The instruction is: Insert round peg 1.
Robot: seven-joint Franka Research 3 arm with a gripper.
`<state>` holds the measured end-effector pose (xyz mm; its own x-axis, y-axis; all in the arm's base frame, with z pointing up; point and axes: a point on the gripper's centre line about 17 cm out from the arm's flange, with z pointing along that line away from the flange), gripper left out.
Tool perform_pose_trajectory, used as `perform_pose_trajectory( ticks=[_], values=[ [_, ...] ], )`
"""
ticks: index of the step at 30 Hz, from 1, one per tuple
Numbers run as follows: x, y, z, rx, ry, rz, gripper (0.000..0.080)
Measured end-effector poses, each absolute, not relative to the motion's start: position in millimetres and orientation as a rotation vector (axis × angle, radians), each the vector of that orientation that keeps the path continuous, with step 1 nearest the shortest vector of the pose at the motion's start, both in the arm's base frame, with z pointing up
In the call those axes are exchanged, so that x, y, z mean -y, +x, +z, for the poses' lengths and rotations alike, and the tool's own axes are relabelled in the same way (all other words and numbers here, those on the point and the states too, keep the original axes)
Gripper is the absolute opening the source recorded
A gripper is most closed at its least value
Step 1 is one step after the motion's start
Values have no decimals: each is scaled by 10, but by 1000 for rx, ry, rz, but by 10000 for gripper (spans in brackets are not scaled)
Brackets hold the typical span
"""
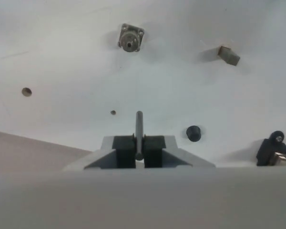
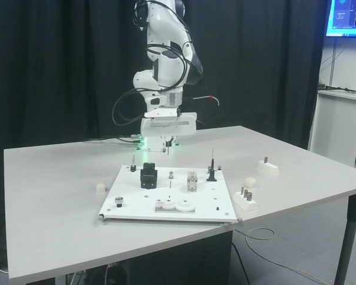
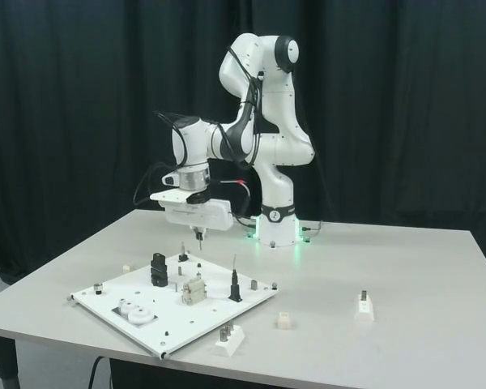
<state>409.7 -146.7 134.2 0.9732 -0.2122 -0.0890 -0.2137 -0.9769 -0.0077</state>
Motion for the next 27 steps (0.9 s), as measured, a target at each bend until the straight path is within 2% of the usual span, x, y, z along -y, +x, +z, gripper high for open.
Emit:
perform_pose_trajectory(
  ticks=[27],
  values=[
    [1438, 4090, 1030, -354, -3107, 139, 35]
  ],
)
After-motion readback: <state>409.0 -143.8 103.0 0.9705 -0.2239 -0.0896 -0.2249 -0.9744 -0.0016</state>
